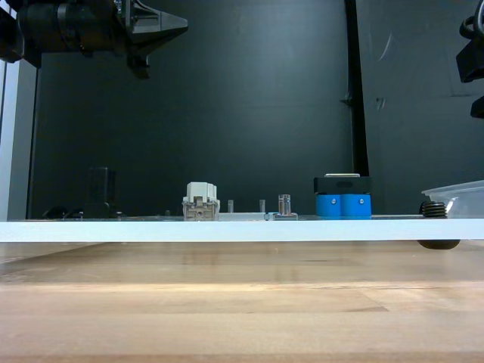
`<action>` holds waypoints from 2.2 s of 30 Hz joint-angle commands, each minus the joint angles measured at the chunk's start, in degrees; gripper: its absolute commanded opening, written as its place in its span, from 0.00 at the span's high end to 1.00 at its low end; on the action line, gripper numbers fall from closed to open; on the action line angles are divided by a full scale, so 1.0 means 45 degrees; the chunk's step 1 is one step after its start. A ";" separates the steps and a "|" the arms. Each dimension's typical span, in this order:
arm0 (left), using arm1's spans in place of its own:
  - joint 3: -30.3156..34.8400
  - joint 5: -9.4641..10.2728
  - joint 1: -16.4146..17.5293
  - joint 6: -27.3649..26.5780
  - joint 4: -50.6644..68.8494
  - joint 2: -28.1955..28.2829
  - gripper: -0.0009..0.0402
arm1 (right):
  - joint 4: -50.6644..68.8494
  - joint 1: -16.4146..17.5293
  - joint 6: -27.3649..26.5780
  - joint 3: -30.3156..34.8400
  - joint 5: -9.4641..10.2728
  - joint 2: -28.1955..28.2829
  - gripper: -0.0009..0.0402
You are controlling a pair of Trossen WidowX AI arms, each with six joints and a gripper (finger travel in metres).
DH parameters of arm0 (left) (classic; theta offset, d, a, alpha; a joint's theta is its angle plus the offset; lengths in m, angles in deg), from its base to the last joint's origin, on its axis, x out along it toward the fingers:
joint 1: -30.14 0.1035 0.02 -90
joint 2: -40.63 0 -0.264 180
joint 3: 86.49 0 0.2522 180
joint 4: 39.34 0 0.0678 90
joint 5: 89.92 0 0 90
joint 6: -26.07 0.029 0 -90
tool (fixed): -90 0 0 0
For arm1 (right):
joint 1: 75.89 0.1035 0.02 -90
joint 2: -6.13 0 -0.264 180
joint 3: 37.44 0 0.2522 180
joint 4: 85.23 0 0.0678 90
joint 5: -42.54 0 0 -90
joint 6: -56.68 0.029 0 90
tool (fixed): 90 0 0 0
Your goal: Pick the RJ45 connector and install on taskboard
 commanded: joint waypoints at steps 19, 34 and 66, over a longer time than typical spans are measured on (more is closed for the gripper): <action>0.0000 0.0000 0.0005 0.0000 0.0000 0.0005 0.98 | -0.1428 -0.0087 -0.0155 -0.1161 -0.0325 0.0107 0.44; 0.0000 0.0000 0.0000 0.0005 0.0000 0.0005 0.98 | -0.1685 -0.0185 -0.0170 -0.1413 -0.0340 0.0102 0.61; 0.0000 0.0000 0.0000 0.0005 0.0000 0.0005 0.98 | -0.1749 -0.0199 -0.0199 -0.1360 -0.0296 0.0073 0.98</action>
